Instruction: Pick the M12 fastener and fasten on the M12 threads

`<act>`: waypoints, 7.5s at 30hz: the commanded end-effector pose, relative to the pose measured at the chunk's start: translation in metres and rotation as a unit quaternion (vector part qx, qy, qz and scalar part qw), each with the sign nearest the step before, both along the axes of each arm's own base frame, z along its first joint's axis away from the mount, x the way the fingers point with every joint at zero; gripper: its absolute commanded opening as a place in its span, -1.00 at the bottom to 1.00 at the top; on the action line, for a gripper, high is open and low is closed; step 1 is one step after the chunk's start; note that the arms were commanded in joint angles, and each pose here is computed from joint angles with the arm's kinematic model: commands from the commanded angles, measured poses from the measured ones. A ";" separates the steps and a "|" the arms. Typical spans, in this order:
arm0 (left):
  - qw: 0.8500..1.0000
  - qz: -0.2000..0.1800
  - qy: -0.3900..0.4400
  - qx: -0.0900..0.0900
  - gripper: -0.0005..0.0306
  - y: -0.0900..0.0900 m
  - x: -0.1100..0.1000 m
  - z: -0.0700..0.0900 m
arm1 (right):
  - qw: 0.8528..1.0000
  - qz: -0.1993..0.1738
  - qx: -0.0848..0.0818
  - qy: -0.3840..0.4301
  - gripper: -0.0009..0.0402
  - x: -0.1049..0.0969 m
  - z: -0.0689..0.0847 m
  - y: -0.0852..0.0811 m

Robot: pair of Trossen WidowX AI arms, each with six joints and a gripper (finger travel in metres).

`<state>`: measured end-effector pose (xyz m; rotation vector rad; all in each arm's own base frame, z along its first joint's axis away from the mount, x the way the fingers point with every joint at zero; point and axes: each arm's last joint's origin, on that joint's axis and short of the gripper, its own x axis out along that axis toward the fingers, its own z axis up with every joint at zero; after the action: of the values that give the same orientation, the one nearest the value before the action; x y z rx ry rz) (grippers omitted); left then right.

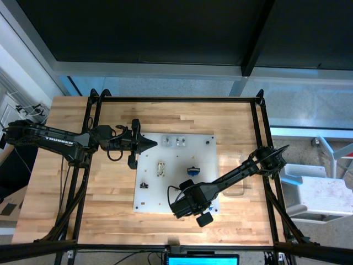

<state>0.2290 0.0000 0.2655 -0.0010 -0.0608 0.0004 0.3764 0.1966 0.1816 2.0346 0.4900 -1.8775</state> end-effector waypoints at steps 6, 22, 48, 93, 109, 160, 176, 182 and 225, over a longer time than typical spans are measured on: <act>1.000 0.000 0.000 0.000 -0.97 0.000 0.000 0.000 | 1.000 0.009 -0.001 0.000 -0.76 0.000 0.000 0.000; 1.000 0.000 0.000 0.000 -0.96 0.000 0.000 0.000 | 1.000 0.008 -0.007 0.003 -0.75 -0.002 0.001 0.000; 1.000 0.000 -0.001 0.000 -0.97 0.000 0.000 0.000 | 1.000 0.011 0.014 -0.018 0.07 0.000 0.019 0.004; 1.000 0.000 0.000 0.000 -0.96 0.000 0.000 0.000 | 0.417 0.902 -0.110 -0.011 -0.10 -0.018 0.055 -0.008; 1.000 0.000 0.000 0.000 -0.96 0.000 0.000 0.000 | 0.282 0.956 -0.084 -0.011 -0.90 -0.018 0.038 -0.017; 1.000 0.000 0.000 0.000 -0.96 0.000 0.000 0.000 | 0.250 0.963 -0.078 -0.063 -0.96 -0.024 0.017 -0.019; 1.000 0.000 0.000 0.000 -0.97 0.000 0.000 0.000 | 0.275 0.954 -0.104 -0.056 -0.96 -0.020 0.011 -0.019; 1.000 0.000 0.000 0.000 -0.97 0.000 0.000 0.000 | 0.280 0.953 -0.100 -0.054 -0.96 -0.016 0.001 -0.018; 1.000 0.000 0.025 0.000 -0.96 0.000 0.000 -0.005 | 0.255 0.953 -0.024 -0.163 -0.96 -0.020 0.007 -0.009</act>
<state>0.2291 0.0000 0.2607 -0.0010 -0.0097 0.0004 0.3573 0.1874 0.1881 0.2759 1.5082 0.2036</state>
